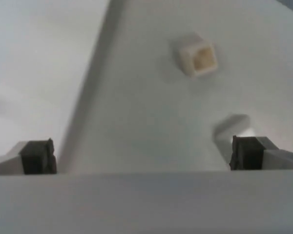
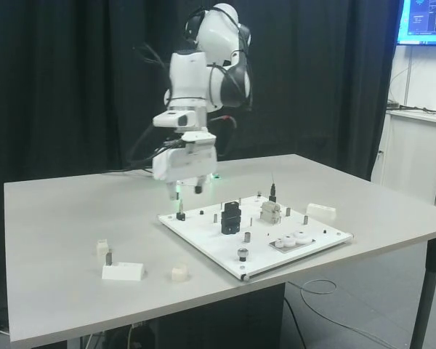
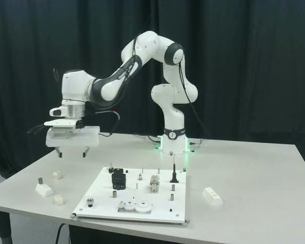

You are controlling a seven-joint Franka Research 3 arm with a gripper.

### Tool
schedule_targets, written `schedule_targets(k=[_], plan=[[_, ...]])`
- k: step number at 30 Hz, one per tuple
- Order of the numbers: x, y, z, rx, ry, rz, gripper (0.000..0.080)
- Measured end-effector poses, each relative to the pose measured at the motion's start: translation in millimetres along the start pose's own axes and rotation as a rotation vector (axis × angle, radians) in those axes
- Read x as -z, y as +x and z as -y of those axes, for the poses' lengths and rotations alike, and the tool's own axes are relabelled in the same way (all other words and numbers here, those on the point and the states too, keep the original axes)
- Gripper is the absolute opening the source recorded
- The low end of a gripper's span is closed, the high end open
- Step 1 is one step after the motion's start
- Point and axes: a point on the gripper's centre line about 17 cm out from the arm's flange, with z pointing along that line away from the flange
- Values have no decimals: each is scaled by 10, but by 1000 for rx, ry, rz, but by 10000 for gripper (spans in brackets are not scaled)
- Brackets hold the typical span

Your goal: Pick square peg 4.

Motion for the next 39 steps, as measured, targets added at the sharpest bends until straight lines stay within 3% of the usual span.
schedule_targets(k=[15, 22, 39], plan=[[-145, -619, -603, 302, 73, 45, 800], [-211, -827, -805, 388, 103, 68, 800], [-403, -1075, -1181, 444, 99, 105, 800]])
